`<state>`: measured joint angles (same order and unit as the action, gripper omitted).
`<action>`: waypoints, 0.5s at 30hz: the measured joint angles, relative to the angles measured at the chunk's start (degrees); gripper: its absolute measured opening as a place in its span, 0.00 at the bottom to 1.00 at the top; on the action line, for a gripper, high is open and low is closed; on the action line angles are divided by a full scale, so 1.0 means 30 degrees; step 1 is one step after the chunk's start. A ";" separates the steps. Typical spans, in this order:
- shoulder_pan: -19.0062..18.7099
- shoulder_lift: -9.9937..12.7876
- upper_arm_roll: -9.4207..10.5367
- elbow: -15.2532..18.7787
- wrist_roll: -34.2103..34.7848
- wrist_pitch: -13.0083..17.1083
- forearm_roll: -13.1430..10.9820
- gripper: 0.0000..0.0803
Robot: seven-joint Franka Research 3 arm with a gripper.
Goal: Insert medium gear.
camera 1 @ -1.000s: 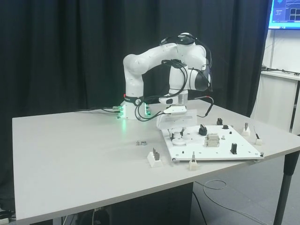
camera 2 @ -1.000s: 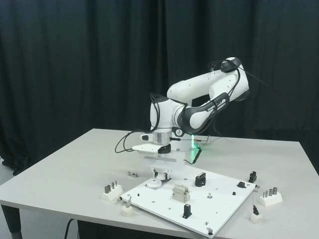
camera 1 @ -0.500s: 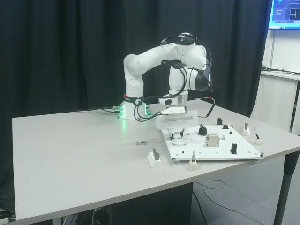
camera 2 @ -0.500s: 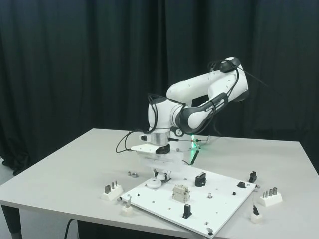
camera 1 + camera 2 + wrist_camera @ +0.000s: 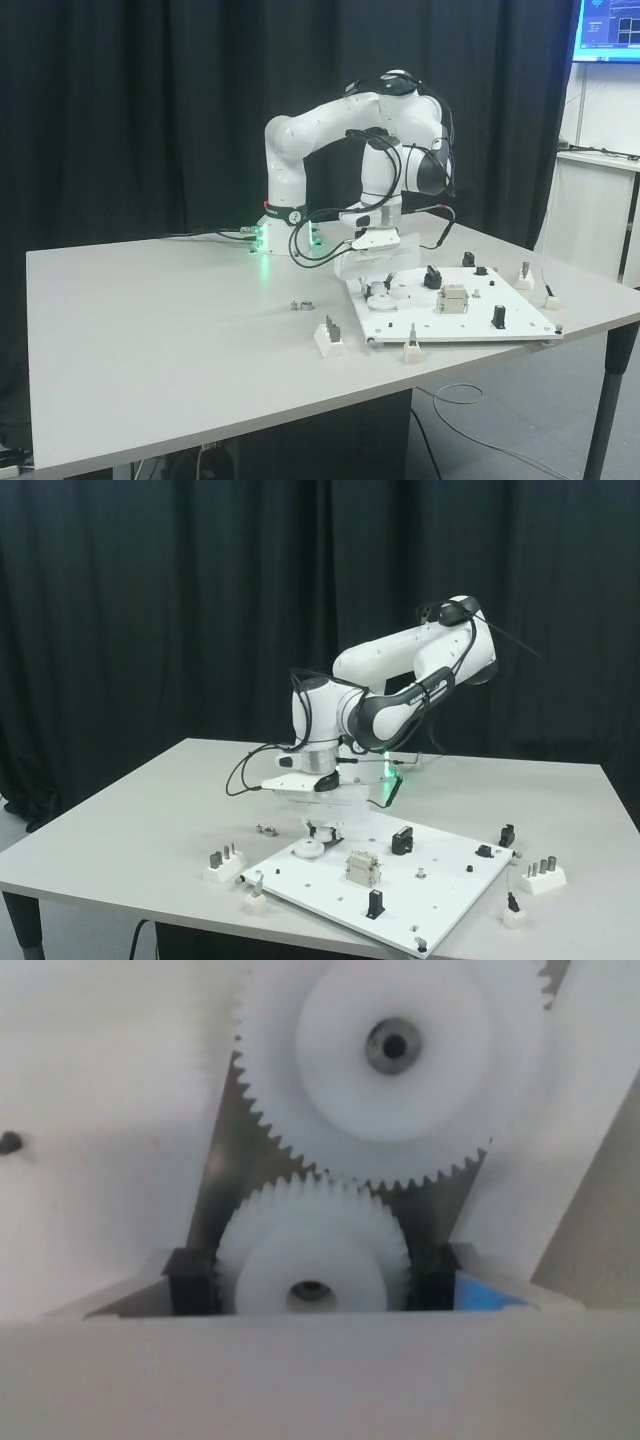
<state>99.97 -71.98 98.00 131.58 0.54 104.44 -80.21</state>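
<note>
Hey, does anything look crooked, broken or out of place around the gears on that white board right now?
Nothing stands out. In the wrist view the medium gear sits level between the black fingers, its teeth close against the large gear. No chipped teeth show. The white board lies flat on the table.

the white arm point(image 5: 340, 120) bends down over the white board point(image 5: 455, 318) on the grey table point(image 5: 150, 330).

No legible text or labels.
</note>
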 joint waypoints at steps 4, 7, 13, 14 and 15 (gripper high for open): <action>0.0026 0.0000 -0.0010 -0.0011 0.0929 -0.0068 -0.0013 0.50; 0.0022 -0.0001 -0.0009 -0.0018 0.1995 -0.0074 -0.0014 0.50; 0.0014 -0.0027 -0.0001 -0.0017 0.2989 -0.0074 -0.0039 0.50; 0.0013 -0.0036 0.0005 -0.0017 0.3183 -0.0072 -0.0046 0.50; 0.0012 -0.0050 0.0015 -0.0017 0.3395 -0.0067 -0.0061 0.50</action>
<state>100.01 -72.12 98.05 131.52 10.73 104.24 -80.39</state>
